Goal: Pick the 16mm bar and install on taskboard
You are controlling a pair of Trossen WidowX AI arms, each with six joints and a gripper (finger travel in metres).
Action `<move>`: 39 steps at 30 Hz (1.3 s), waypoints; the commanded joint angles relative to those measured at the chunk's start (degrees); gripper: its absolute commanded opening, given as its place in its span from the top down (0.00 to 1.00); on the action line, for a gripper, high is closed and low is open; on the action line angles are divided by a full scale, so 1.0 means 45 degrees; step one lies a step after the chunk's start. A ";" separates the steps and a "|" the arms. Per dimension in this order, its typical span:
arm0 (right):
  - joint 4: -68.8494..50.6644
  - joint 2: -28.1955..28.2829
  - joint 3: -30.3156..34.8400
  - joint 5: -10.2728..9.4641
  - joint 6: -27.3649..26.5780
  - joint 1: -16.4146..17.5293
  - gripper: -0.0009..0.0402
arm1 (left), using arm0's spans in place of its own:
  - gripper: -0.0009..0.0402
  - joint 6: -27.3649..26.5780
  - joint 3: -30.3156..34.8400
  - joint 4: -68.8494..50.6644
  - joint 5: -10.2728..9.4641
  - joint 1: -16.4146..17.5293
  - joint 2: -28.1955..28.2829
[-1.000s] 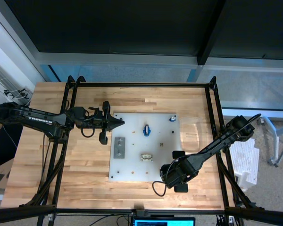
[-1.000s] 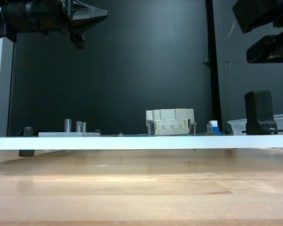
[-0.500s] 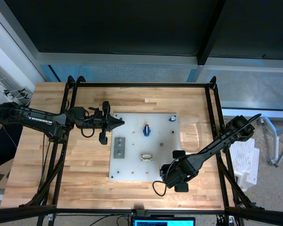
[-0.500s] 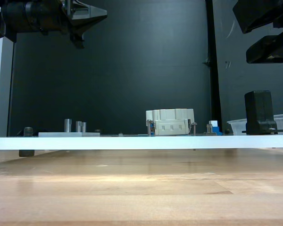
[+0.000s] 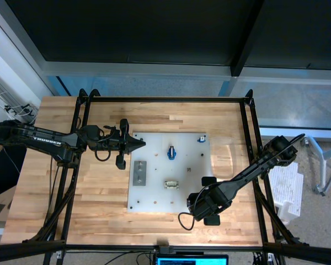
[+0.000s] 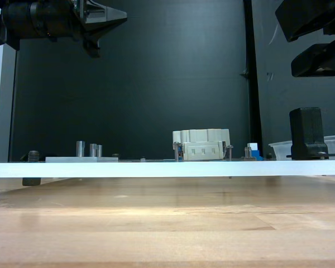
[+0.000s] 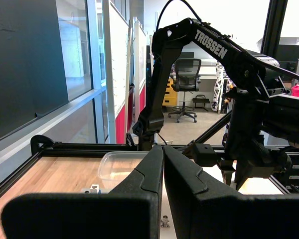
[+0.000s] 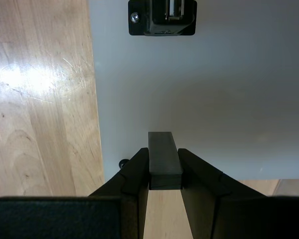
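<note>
My right gripper (image 8: 164,172) is shut on the 16mm bar (image 8: 164,158), a short dark grey piece held between its fingers. It hovers over the near right corner of the white taskboard (image 8: 214,99), close to the board's edge. In the high view this gripper (image 5: 194,206) sits at that corner of the taskboard (image 5: 154,194). My left gripper (image 5: 140,143) is shut and holds nothing, raised above the board's far left edge. The left wrist view shows its fingers (image 7: 152,169) pressed together.
On the board stand a grey metal block (image 5: 139,172), a blue part (image 5: 171,153), a beige connector (image 5: 171,184) and a small black component (image 5: 208,181). A clear plastic tray (image 5: 223,157) lies right of the board. Black frame rails run along the table's sides.
</note>
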 commanded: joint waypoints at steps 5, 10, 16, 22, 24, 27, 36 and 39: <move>0.0053 0.0010 0.0000 -0.0015 0.0010 0.0005 0.97 | 0.98 0.0000 0.0005 0.0005 0.0000 0.0000 0.0005; 0.0151 0.0010 -0.0078 -0.0010 0.0010 0.0005 0.97 | 0.98 0.0000 0.0005 0.0000 0.0000 0.0005 0.0005; 0.0350 0.0102 -0.0209 -0.0005 0.0005 0.0010 0.97 | 0.98 0.0000 0.0005 0.0005 0.0000 0.0005 0.0005; 0.0777 0.0102 -0.0573 -0.0019 0.0029 0.0005 0.97 | 0.98 0.0000 0.0005 0.0005 0.0000 0.0005 0.0005; 0.0996 0.0102 -0.0738 -0.0024 0.0053 0.0005 0.97 | 0.98 0.0000 0.0005 0.0005 0.0000 0.0005 0.0005; 0.1112 0.0102 -0.0850 -0.0024 0.0058 0.0005 0.97 | 0.98 0.0000 0.0005 0.0005 0.0000 0.0000 0.0005; 0.1156 0.0102 -0.0894 -0.0024 0.0053 0.0005 0.97 | 0.98 0.0000 0.0005 0.0005 0.0000 0.0005 0.0005; 0.1146 0.0102 -0.0894 -0.0034 0.0049 0.0005 0.97 | 0.98 0.0000 0.0005 0.0005 0.0000 0.0005 0.0005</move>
